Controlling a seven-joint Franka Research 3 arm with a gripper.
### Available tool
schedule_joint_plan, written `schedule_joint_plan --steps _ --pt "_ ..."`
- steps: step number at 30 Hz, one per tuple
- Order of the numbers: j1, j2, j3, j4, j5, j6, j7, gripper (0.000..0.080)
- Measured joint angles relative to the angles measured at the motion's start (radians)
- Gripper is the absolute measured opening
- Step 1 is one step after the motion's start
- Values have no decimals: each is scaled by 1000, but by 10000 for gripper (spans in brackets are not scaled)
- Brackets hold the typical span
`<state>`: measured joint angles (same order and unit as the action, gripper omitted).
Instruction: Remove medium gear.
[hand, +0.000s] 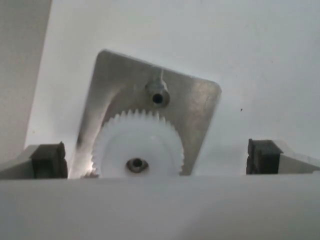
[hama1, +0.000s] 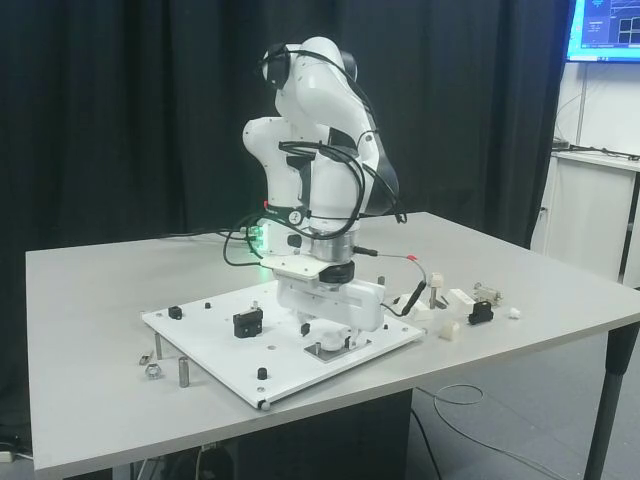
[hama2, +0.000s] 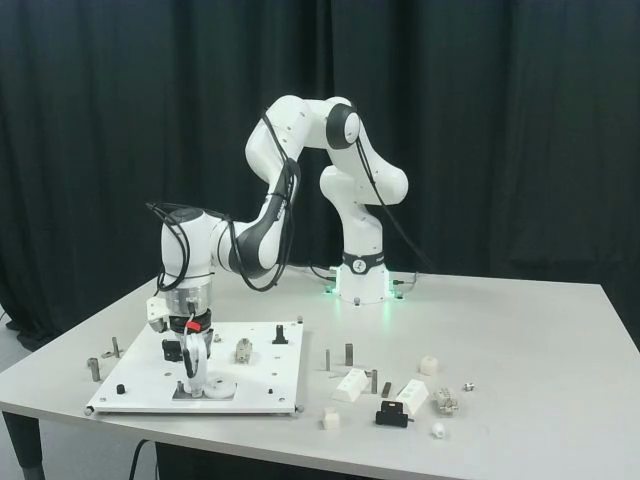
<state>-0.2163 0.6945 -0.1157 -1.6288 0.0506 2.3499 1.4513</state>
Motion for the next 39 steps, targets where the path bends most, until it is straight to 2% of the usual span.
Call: schedule_joint_plan --steps 16,17,22,23,28,29,39 --pt "0 3 -2 -15 12 22 -11 800" --pt "0 3 -3 -16 17 23 -11 697" --pt "4 5 -2 -16 32 42 -23 697" --pt "5 6 -1 -16 34 47 -26 529" --pt "6 9 1 -17 36 56 -28 529" --pt "6 9 1 -17 36 57 -30 398" --pt "6 10 0 -16 36 58 -52 399"
